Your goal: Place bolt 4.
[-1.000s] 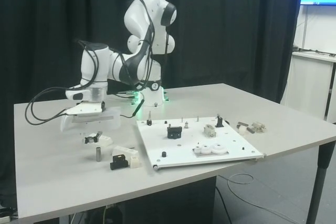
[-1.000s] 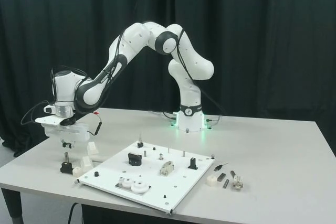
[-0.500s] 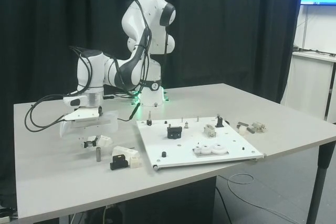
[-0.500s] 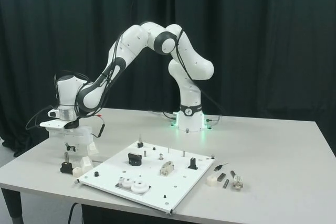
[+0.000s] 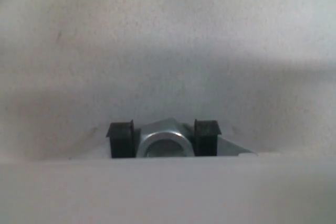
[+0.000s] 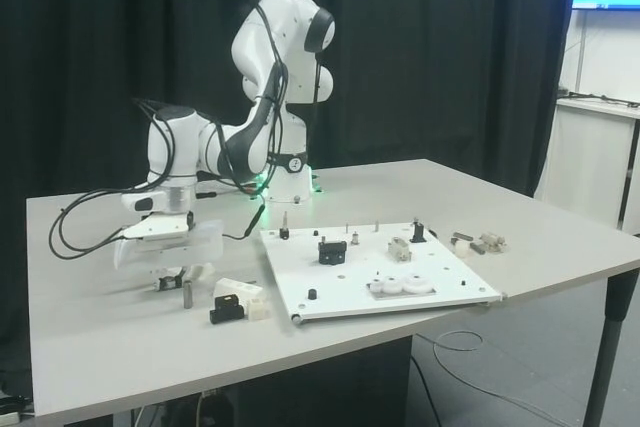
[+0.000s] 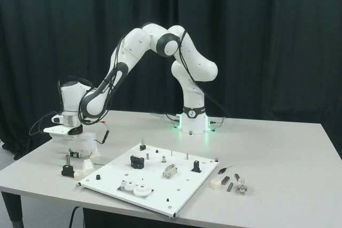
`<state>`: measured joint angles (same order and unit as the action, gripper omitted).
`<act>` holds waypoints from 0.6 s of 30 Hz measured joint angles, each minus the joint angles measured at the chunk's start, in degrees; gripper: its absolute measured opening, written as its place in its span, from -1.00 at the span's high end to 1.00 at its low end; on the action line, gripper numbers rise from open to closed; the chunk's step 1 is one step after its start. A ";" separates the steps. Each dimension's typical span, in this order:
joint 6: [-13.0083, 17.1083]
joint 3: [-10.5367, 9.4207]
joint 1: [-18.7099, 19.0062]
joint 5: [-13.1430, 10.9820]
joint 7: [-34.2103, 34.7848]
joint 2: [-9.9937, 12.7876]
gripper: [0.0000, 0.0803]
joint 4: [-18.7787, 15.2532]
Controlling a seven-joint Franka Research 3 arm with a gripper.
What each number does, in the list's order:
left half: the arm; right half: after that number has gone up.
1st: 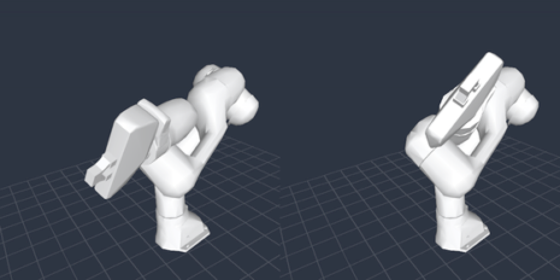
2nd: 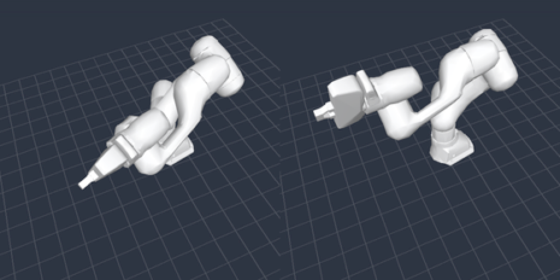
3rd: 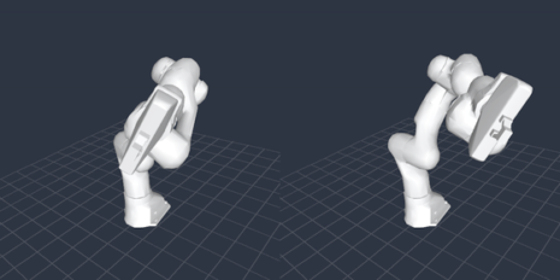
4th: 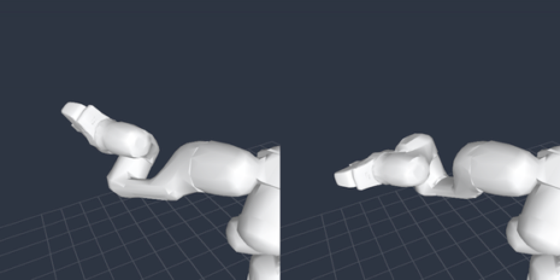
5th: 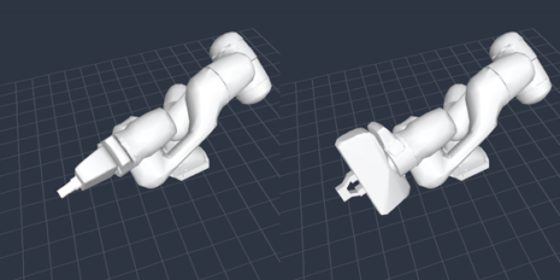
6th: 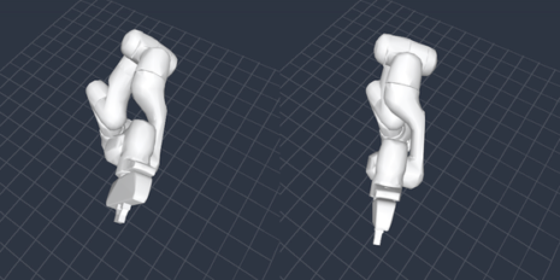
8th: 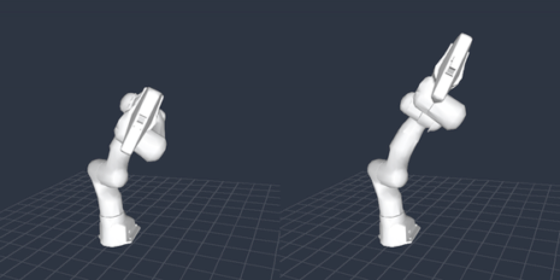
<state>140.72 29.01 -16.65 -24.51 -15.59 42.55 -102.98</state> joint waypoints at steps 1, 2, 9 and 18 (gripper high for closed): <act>0.17 0.00 0.00 -0.01 0.00 0.06 0.39 -0.09; 0.40 -0.02 0.00 -0.02 0.00 0.10 0.39 -0.20; 1.18 0.02 0.00 -0.01 0.00 0.14 0.39 -0.43; 1.16 0.44 0.29 0.06 0.01 -0.79 -0.69 0.17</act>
<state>141.88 29.45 -16.36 -24.44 -15.58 41.76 -102.81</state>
